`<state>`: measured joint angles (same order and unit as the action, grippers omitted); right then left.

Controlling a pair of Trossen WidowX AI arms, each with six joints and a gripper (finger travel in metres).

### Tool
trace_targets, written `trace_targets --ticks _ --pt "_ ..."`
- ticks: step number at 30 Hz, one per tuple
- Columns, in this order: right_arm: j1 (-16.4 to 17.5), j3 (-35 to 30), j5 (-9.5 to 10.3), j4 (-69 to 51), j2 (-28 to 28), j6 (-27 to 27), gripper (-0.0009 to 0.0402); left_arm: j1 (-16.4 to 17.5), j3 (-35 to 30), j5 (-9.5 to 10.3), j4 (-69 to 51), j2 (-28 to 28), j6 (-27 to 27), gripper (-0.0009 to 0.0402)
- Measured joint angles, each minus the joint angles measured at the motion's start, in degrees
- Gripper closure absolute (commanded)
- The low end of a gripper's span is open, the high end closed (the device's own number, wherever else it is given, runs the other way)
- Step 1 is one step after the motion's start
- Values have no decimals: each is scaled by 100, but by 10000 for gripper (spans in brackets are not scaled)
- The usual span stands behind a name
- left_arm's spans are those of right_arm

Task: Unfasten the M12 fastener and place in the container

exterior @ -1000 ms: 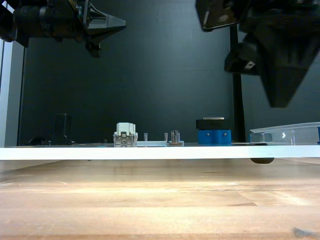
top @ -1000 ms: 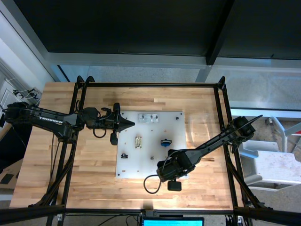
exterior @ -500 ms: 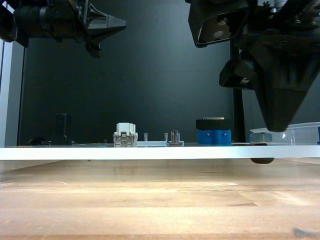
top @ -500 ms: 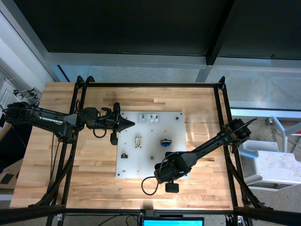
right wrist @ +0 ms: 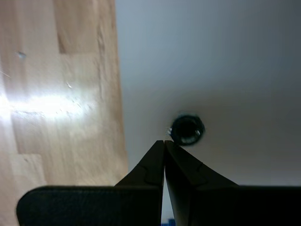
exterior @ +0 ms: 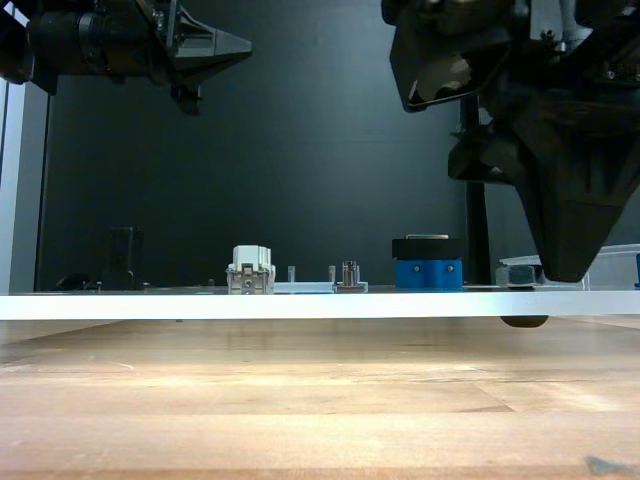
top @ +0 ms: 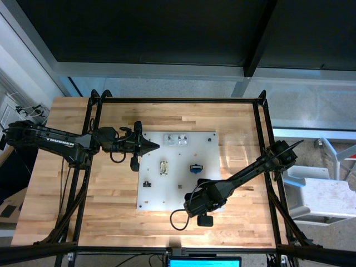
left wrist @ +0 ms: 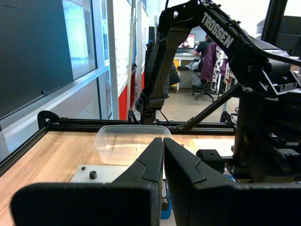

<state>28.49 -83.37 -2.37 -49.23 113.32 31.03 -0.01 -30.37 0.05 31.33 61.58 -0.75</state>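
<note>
The small silver M12 nut (right wrist: 187, 129) sits low on the white board (top: 167, 192) near its near right edge, apparently on its stud, with no ribs showing. In the low view the nut (exterior: 520, 271) is just left of my right gripper (exterior: 568, 276). That gripper (right wrist: 164, 141) is shut with nothing held, its tips almost on the board beside the nut. From above, the right gripper (top: 214, 204) hides the nut. The clear container (top: 236, 153) stands right of the board, and nothing shows inside it. My left gripper (top: 156, 146) hangs shut above the board's far left edge.
A blue-topped plug (top: 196, 168) sits mid-board, with a white connector (top: 164, 168) to its left and small posts near the far edge. A black frame runs around the wooden table. The right arm reaches diagonally over the container's near side.
My right gripper has come down from well above the board to board level beside the nut, drifting slightly right. The left arm and the nut have not moved.
</note>
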Motion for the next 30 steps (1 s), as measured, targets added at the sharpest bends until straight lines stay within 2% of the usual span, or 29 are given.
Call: trace_targets --ticks 10,11,12,14,15,17,18,21,23,30 --pt "-11 0 -46 -11 0 -7 393 0 0 0 0 0 -2 393" --pt "-13 -2 -105 -44 0 -24 393 0 2 0 0 0 -2 393" --pt "-13 -4 -321 -122 -4 0 393 0 0 2 0 0 -2 393" --pt "0 -7 -1082 -369 -52 260 393 0 0 0 0 0 0 393" --pt "-11 -26 -1353 -498 -94 339 393 0 0 0 0 0 0 393" --pt "-26 -103 -1637 -767 -186 361 393 0 0 0 0 0 0 393" --pt "-26 -140 -1648 -835 -223 361 393 0 2 0 -2 0 -2 393" --pt "0 -175 -1541 -962 -282 426 393 0 2 0 -2 0 -2 393" --pt "0 -216 -1287 -988 -306 448 393 0 0 0 0 0 0 393" --pt "-7 -247 -48 -540 -339 426 393 0 0 0 0 0 0 393"
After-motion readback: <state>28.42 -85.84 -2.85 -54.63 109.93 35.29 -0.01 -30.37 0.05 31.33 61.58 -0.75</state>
